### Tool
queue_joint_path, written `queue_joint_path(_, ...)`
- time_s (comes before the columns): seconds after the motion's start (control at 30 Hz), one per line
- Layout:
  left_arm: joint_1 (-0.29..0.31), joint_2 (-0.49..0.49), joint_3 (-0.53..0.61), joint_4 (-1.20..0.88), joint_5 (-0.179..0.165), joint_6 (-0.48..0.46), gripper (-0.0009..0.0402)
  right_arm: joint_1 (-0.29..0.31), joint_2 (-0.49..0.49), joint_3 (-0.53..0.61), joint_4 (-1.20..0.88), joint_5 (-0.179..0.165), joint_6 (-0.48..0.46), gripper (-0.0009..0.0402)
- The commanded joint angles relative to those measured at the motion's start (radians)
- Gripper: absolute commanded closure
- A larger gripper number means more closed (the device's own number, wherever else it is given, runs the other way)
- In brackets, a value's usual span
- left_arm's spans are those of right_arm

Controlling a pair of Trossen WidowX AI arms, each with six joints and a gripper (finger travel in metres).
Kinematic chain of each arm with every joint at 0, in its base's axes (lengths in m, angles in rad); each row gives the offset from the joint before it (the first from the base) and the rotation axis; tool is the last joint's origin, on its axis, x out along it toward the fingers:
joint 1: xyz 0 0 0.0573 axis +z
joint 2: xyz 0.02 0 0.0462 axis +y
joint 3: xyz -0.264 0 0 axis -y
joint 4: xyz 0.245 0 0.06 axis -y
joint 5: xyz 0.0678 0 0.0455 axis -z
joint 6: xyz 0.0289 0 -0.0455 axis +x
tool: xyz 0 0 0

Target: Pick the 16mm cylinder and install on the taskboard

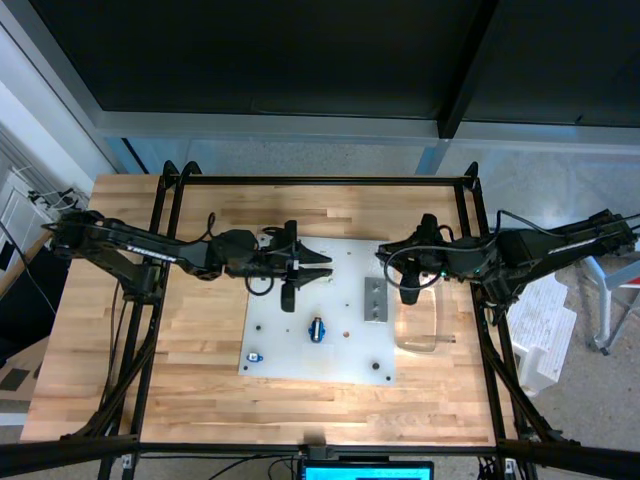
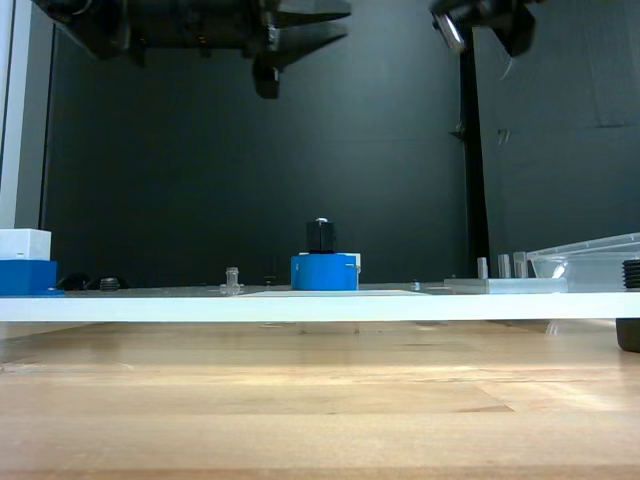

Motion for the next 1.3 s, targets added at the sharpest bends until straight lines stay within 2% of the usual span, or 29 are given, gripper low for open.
queue_joint_path(0.03,0.0,0.048,0.04,0.003,-0.001,-0.027,0.026,-0.011,0.002,-0.003,0.111,-0.047,-0.064,0.0393)
queue_joint_path(0.1,0.0,0.073,0.066,0.003,-0.002,-0.041,0.0247,-0.013,0.002,-0.005,0.156,-0.066,-0.091,0.0393)
queue_joint_path(0.23,0.0,0.122,0.123,0.004,-0.001,-0.053,0.0221,-0.014,0.002,-0.006,0.205,-0.082,-0.119,0.0393)
queue_joint_path(0.43,0.0,0.187,0.205,0.006,0.005,-0.053,0.0186,-0.014,0.002,-0.008,0.235,-0.084,-0.127,0.0393)
queue_joint_path(0.5,0.0,0.215,0.242,0.005,0.006,-0.053,0.0178,-0.015,0.002,-0.008,0.251,-0.101,-0.131,0.0393)
queue_joint_path(0.67,0.0,0.276,0.32,0.005,0.007,-0.051,0.0168,-0.015,0.004,-0.01,0.266,-0.105,-0.138,0.0393)
queue_joint_path(0.87,0.0,0.283,0.341,0.021,0.006,-0.044,0.0181,-0.015,0.004,-0.025,0.273,-0.106,-0.137,0.0393)
queue_joint_path(1.3,0.002,0.282,0.341,0.019,0.007,-0.043,0.0253,-0.015,0.0,-0.073,0.362,-0.106,-0.145,0.0393)
